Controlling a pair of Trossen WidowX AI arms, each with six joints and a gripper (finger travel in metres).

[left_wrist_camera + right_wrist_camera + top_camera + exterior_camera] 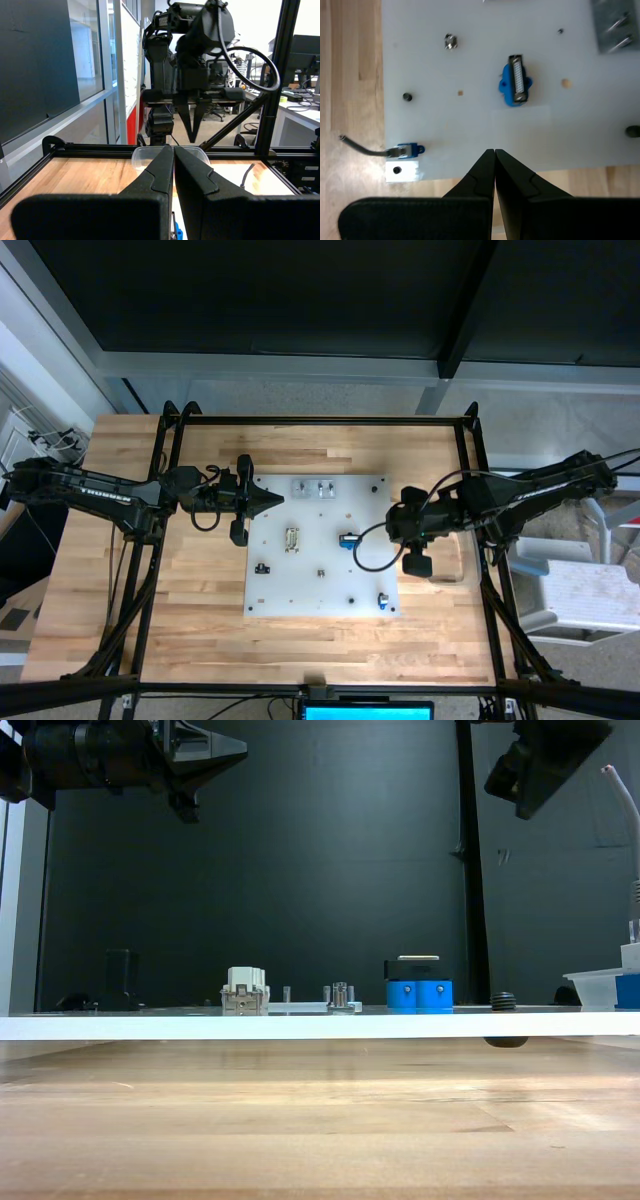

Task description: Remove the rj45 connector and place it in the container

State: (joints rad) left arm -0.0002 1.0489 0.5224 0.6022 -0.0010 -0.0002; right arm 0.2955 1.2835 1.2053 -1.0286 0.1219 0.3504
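Seek the rj45 connector [400,150] at the near right corner of the white board [470,125], lying near-far, nearward of the closed, empty right gripper [495,151]; left gripper [174,148] closed too, farther off; container [145,151] just right of board.

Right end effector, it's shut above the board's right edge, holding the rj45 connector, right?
No. The right end effector is shut above the board's right edge but empty; the right wrist view shows the rj45 connector sitting at the board's corner. The left end effector, also shut, hovers over the board's left edge.
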